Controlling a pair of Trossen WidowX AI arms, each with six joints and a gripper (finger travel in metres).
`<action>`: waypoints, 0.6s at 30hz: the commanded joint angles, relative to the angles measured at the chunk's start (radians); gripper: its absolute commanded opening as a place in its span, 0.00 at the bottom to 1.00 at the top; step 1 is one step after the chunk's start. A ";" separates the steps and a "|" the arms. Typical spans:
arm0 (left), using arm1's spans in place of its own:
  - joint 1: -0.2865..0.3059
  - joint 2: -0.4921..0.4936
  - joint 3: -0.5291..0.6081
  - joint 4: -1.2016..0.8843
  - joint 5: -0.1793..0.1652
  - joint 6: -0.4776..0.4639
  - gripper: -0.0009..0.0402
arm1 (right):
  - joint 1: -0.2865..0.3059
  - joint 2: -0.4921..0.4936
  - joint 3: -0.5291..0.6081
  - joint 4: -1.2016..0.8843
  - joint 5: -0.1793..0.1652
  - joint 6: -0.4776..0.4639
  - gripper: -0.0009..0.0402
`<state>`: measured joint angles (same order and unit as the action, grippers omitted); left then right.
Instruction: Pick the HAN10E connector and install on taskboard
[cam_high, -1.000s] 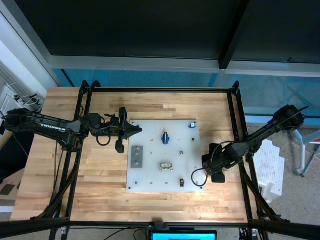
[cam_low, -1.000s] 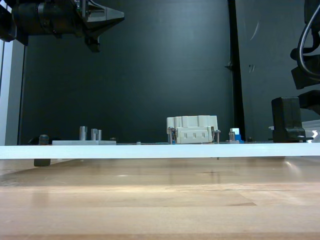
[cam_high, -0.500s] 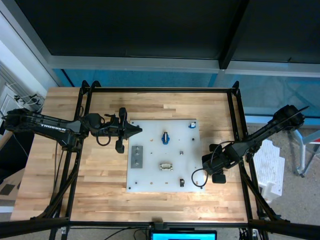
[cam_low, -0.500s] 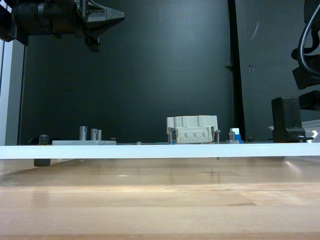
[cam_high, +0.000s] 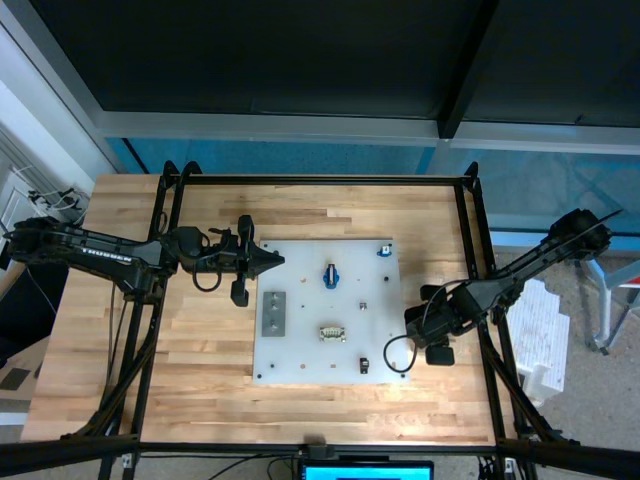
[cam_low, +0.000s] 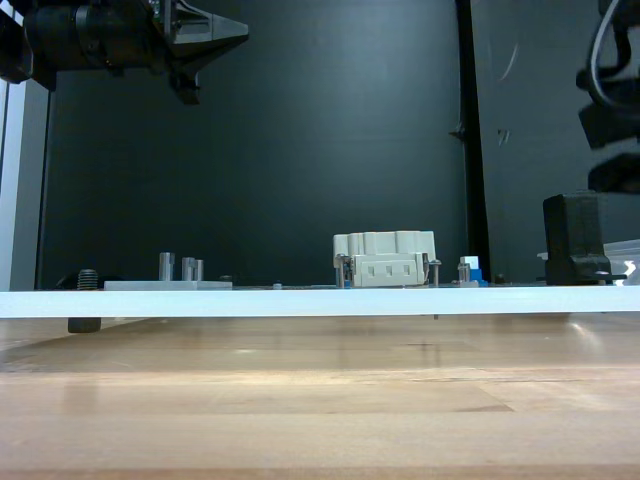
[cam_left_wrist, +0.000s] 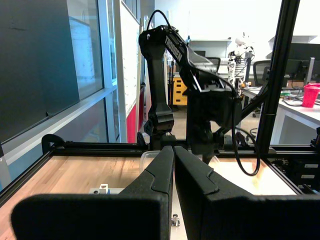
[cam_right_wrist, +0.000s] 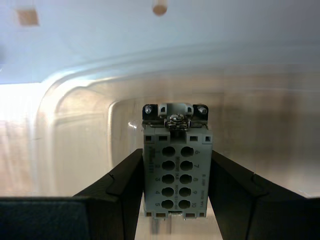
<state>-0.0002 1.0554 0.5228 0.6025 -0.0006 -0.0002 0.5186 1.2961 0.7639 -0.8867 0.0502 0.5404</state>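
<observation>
– Right arm (cam_high: 520, 265) had crept up a touch since half a second back. Left side?
– No change there. Table (cam_high: 200, 400) carried the white taskboard (cam_high: 300, 360), with a beige housing (cam_high: 333, 333) seated near its middle.
– And the end effectors?
– The left end effector (cam_left_wrist: 174, 165) hung high over the board's far left edge, fingers pressed together. The right end effector (cam_right_wrist: 176, 157) sat just off the board's right edge, above a clear tray (cam_right_wrist: 75, 115). It was pinching the HAN10E connector (cam_right_wrist: 176, 172) by its long sides, contact holes facing the wrist camera.
</observation>
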 joint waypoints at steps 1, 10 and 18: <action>0.000 0.000 0.000 0.000 0.000 0.000 0.02 | -0.005 -0.001 0.060 -0.071 0.002 -0.011 0.09; 0.000 0.000 0.000 0.000 0.000 0.000 0.02 | -0.041 0.000 0.196 -0.191 0.002 -0.047 0.09; 0.000 0.000 0.000 0.000 0.000 0.000 0.02 | -0.100 0.021 0.261 -0.222 0.001 -0.087 0.09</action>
<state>-0.0002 1.0554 0.5224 0.6022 -0.0002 0.0002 0.4248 1.3048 1.0153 -1.1027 0.0525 0.4576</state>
